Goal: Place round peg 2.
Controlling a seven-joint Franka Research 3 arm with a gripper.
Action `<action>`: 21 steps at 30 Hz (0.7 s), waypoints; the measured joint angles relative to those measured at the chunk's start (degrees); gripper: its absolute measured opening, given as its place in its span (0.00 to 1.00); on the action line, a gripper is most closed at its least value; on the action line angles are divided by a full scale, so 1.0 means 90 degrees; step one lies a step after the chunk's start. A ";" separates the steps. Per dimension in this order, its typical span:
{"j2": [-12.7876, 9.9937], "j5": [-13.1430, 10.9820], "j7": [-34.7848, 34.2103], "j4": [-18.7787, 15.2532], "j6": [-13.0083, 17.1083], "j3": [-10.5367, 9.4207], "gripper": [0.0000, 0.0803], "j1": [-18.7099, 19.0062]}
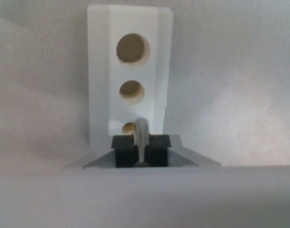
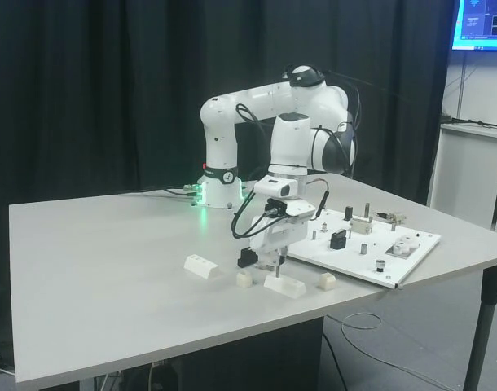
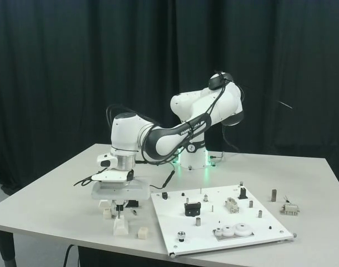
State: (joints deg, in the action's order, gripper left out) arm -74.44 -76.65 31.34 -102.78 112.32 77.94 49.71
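Observation:
My gripper (image 1: 141, 151) is shut on a grey round peg (image 1: 141, 137), which stands upright between the black pads (image 1: 123, 149). Below it lies a white block (image 1: 130, 76) with three round holes in a row. The peg's tip hangs just above the smallest hole (image 1: 128, 127), at the block's end nearest the gripper. The two larger holes (image 1: 132, 48) hold nothing. In the first room view the gripper (image 2: 274, 259) holds the peg over the white block (image 2: 285, 286) near the table's front edge. The second room view shows the peg (image 3: 120, 210) just above the block (image 3: 120, 226).
A white assembly board (image 3: 225, 222) with small fixtures and pegs lies to one side of the block. Small white cubes (image 2: 243, 278), (image 2: 326, 281) and another white block (image 2: 201, 265) lie close around the holed block. The arm's base (image 2: 218, 183) glows green at the back.

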 joint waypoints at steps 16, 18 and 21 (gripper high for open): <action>0.0000 0.0021 0.0000 0.0046 -0.0070 0.0027 0.08 0.0000; 0.0000 0.0028 0.0000 0.0046 -0.0089 0.0027 0.08 0.0000; 0.0000 0.0054 -0.0001 0.0046 -0.0136 0.0027 0.08 -0.0002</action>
State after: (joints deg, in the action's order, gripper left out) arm -74.44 -76.16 31.33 -102.37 111.09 78.18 49.69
